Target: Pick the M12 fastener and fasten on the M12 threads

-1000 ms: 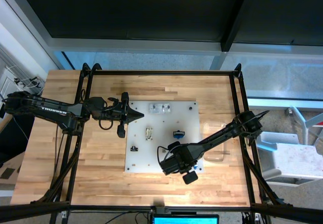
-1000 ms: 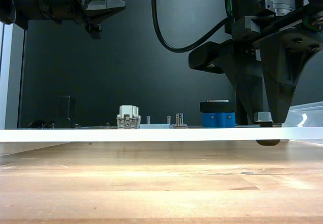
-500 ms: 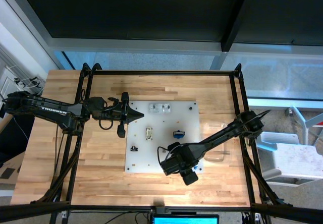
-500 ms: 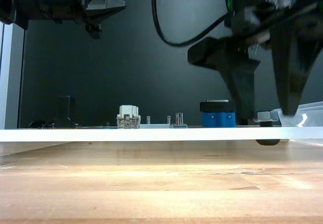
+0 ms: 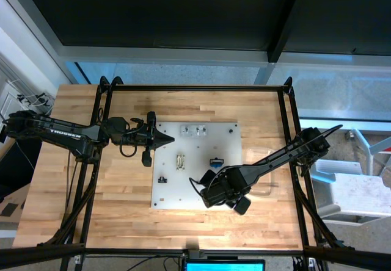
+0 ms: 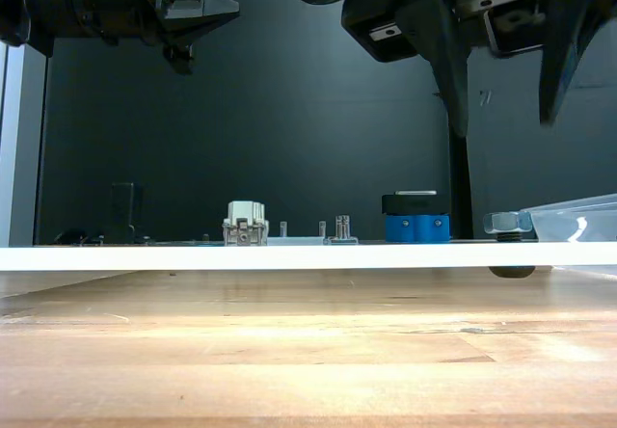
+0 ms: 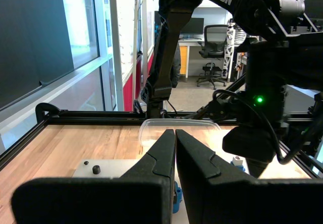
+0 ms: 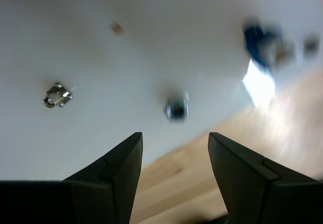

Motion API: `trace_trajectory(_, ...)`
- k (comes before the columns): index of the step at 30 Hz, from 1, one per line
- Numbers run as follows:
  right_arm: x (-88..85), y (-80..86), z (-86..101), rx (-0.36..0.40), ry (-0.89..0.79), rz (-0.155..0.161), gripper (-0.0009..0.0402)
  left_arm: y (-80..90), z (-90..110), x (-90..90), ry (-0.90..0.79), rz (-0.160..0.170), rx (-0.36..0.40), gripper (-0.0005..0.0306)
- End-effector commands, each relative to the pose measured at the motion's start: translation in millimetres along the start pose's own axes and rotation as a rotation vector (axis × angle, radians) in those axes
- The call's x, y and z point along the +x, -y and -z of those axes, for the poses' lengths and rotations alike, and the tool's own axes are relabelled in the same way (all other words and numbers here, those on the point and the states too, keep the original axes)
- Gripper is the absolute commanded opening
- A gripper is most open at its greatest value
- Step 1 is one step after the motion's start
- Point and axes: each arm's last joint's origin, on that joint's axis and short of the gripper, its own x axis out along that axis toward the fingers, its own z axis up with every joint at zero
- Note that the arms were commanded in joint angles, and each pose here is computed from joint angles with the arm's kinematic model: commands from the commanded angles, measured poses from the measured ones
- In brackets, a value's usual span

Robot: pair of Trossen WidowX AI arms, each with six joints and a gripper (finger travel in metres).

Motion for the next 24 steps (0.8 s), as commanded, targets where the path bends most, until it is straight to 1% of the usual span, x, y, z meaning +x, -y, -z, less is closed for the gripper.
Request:
trace_trajectory(1,-1.1,1.6,-3.3,-0.162,0.03,0.021,0.0181,0.0,-0.2,0.0,0.001,0.0,0.0,0.0)
trace_trajectory(3,-1.1,1.6,-3.7,-0.245,0.032,0.024,0.0181,-0.1,-0.2,0.0,0.001,0.0,0.0,0.0)
trace_trajectory(4,-1.1,1.6,-3.7,-0.299,0.032,0.025,0.0181,0.0,-0.2,0.0,0.001,0.0,0.0,0.0)
trace_trajectory(6,-1.1,1.6,-3.7,-0.441,0.03,0.027,0.0181,-0.1,-0.2,0.0,0.001,0.0,0.0,0.0)
trace_trajectory(9,-1.1,1.4,-3.6,-0.707,0.026,0.03,0.0181,0.0,-0.2,0.0,0.001,0.0,0.0,0.0)
trace_trajectory(10,-1.1,1.8,-4.0,-0.782,0.028,0.035,0.0181,-0.1,-0.2,0.0,0.001,0.0,0.0,0.0)
trace_trajectory(12,-1.2,2.2,-4.7,-0.895,0.031,0.045,0.0181,0.0,-0.2,0.0,0.001,0.0,0.0,0.0)
trace_trajectory(23,-1.2,2.5,-4.4,-1.567,0.015,0.055,0.0181,0.0,-0.2,0.0,0.001,0.0,0.0,0.0)
trace_trajectory(24,-1.1,2.4,-4.0,-1.612,0.012,0.051,0.0181,-0.1,-0.2,0.0,0.001,0.0,0.0,0.0)
